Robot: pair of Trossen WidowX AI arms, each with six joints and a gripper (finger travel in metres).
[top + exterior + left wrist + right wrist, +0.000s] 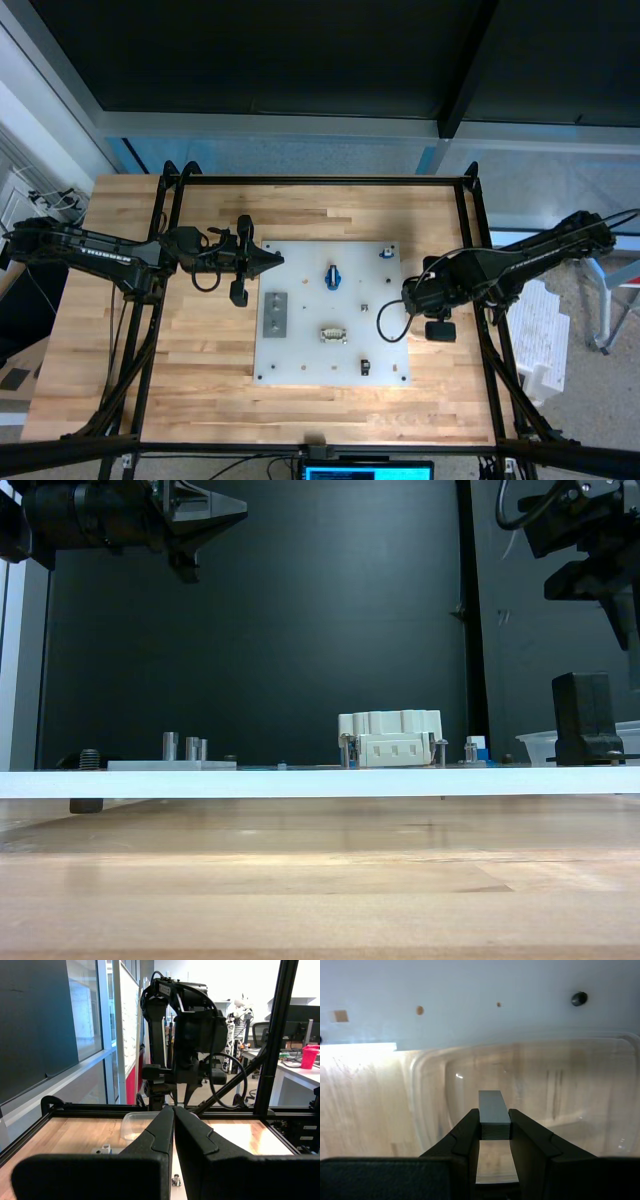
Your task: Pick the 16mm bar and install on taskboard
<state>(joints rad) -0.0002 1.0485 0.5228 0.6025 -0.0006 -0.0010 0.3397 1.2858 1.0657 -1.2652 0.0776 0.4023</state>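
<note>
1. Taskboard (300, 360) lies flat nearest me. Its grey two-hole block (274, 315) sits toward the board's left edge and is probably where the bar seats.
2. Just off the board's right edge, above the clear tray (580, 1075), the right gripper (494, 1122) is clenched on the 16mm bar (493, 1105), with one end poking past the fingertips.
3. The bar looks stiff, light and smooth, so likely slippery. A mid-length hold seems safest.
4. Farther back, over the board's left edge, the left gripper (174, 1110) hangs clenched on nothing.

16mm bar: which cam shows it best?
Right wrist view: the 16mm bar sits clamped in the right gripper over the clear tray. High and low views hide it; left wrist view lacks it. Left gripper, shut, hovers at the left edge of the taskboard.
</note>
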